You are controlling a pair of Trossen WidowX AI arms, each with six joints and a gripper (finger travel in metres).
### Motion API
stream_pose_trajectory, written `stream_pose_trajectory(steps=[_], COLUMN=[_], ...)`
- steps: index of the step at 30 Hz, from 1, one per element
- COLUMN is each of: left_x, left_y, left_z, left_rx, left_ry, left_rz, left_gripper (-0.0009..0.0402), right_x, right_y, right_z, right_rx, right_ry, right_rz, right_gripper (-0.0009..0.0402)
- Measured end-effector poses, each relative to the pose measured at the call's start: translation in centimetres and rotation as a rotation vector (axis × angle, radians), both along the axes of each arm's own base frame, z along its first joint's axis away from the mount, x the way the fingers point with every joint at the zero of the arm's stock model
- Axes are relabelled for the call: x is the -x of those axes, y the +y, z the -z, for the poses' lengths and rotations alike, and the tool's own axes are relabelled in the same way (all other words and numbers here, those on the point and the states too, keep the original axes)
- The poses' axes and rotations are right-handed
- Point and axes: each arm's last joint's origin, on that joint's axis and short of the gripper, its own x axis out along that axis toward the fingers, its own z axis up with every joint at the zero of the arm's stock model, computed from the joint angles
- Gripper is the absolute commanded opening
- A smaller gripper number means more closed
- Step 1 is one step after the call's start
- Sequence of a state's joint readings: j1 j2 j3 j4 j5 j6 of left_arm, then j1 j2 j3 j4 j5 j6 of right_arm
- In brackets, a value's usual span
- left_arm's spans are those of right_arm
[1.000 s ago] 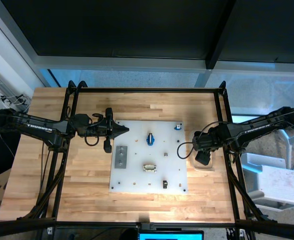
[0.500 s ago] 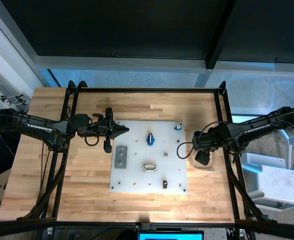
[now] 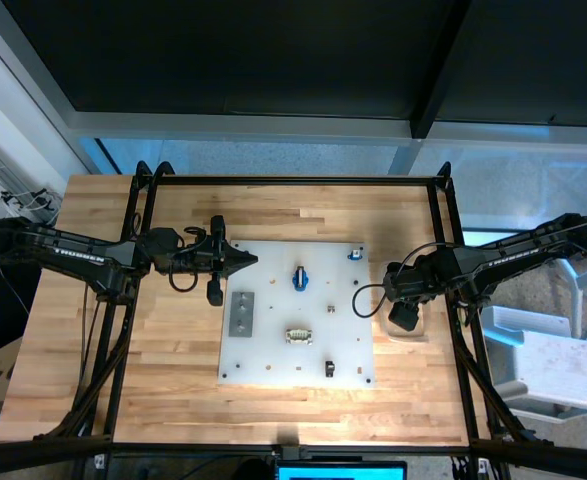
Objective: Pick the 16mm bar from the taskboard and place it in the container
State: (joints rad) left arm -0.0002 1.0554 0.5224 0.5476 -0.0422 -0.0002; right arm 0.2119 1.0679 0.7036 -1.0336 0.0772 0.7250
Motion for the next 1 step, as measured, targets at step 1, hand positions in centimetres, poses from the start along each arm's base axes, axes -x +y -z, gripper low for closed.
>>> stream_pose_trajectory(steps=[1], left_x=[0.0], left_y=[0.0], left_z=[0.0], left_rx=[0.0], left_ry=[0.0], left_rz=[0.0], left_gripper=[0.0], right_x=[0.0], right_y=[-0.01], right_z=[0.0], right_rx=[0.0], right_ry=[0.0], right_rz=[0.0], right_gripper=[0.0216])
